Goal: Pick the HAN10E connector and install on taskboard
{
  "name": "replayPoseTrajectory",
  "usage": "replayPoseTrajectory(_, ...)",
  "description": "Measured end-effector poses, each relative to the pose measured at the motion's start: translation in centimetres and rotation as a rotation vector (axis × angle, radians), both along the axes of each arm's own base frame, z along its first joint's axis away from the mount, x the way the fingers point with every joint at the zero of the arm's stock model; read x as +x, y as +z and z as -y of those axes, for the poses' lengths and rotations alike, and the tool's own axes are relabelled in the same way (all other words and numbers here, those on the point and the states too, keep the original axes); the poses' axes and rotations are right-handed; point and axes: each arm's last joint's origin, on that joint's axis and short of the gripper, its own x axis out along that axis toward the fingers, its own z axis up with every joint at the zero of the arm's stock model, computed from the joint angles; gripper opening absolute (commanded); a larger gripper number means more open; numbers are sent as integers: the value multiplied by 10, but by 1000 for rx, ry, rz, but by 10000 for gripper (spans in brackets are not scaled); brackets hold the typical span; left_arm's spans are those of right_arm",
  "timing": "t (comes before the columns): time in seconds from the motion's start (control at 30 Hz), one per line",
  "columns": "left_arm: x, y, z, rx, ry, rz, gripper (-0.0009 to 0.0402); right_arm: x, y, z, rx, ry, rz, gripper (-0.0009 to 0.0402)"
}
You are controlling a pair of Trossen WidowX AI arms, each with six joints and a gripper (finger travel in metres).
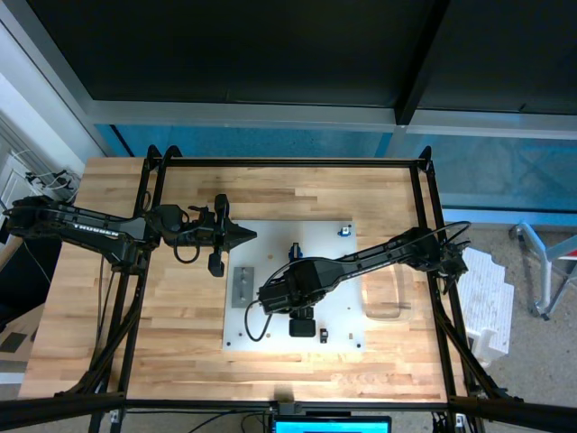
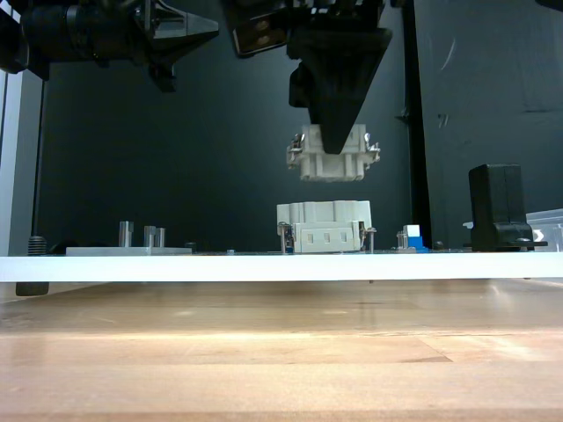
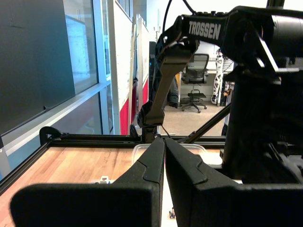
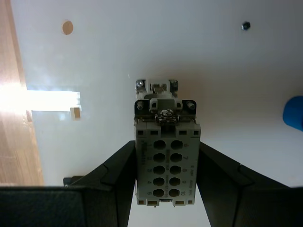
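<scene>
The HAN10E connector (image 2: pixel 332 158) is a beige block with silvery ends, hanging in the air with my right gripper (image 2: pixel 339 132) shut on it. In the right wrist view the connector (image 4: pixel 165 165) sits between the black fingers (image 4: pixel 113 170), its numbered pin holes facing the camera. Directly below it a matching beige socket (image 2: pixel 324 229) stands on the white taskboard (image 2: pixel 264 266), with a gap between the two. From above, the right gripper (image 1: pixel 275 296) hides the connector over the taskboard (image 1: pixel 270 244). My left gripper (image 1: pixel 242 234) hovers shut and holds nothing, at the board's far left corner.
On the board are a grey block (image 1: pixel 243 284) with upright pins, a blue part (image 1: pixel 295 251) and a black part (image 2: pixel 497 207). A clear plastic tray (image 1: pixel 388 298) lies to the board's right. Black frame rails run around the wooden table.
</scene>
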Motion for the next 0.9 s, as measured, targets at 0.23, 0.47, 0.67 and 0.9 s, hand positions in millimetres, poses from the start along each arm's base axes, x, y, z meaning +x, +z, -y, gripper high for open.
replayPoseTrajectory(0.23,0,0,0,0,0,0,1,7,-7,0,-2,7,-5,23)
replayPoseTrajectory(0.47,0,0,0,0,0,0,1,8,-9,-1,0,12,4,23)
replayPoseTrajectory(0.67,0,0,0,0,0,0,1,8,-16,-1,1,13,-6,23)
replayPoseTrajectory(0.9,0,0,0,0,0,0,1,8,-20,-1,5,12,-10,23)
